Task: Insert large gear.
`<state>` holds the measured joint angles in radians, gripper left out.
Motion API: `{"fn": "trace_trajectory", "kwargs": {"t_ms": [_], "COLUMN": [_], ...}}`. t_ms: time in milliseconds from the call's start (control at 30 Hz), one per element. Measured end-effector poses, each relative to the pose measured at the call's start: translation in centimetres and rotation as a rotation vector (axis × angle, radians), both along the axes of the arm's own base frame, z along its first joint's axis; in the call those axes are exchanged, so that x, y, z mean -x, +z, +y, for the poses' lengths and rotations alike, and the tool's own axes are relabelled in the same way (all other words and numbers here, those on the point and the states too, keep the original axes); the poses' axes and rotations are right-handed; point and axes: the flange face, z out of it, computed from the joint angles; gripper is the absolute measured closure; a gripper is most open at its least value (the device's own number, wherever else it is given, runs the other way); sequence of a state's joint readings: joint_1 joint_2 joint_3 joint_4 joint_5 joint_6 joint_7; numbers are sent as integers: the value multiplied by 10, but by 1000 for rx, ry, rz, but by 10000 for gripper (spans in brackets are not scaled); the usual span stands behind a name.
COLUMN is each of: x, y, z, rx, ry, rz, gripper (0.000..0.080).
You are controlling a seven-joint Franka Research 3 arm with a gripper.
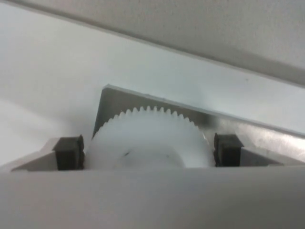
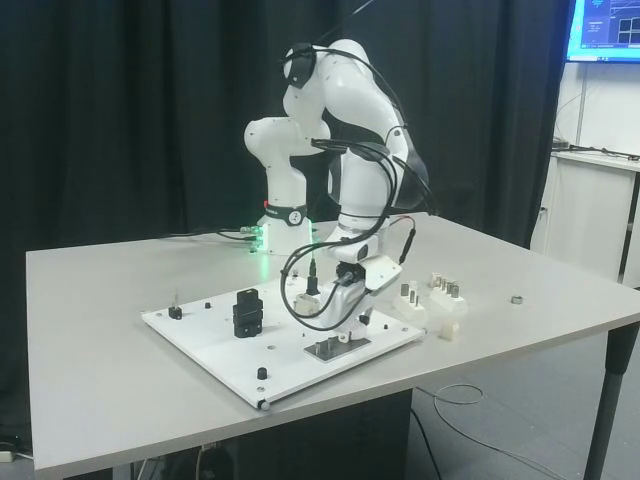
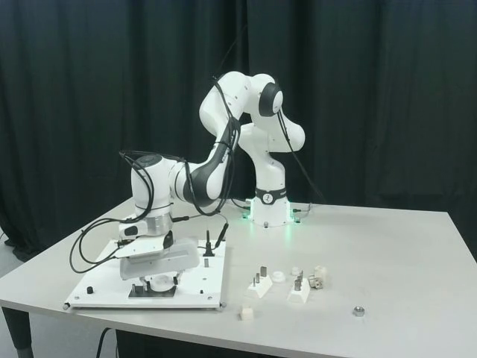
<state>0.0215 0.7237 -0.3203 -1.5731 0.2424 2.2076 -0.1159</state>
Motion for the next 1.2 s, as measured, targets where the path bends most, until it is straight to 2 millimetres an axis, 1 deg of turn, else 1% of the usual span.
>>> {"fn": "trace_trajectory", "kwargs": {"t_ms": [300, 767, 1200], "x": [1, -3, -2], "y": [0, -1, 0], "z": [-2, 6, 1], "rx": [-1, -21, -13], "ry": [-5, 1, -6], "rz": [-3, -30, -33], "gripper": [209, 209, 209]}}
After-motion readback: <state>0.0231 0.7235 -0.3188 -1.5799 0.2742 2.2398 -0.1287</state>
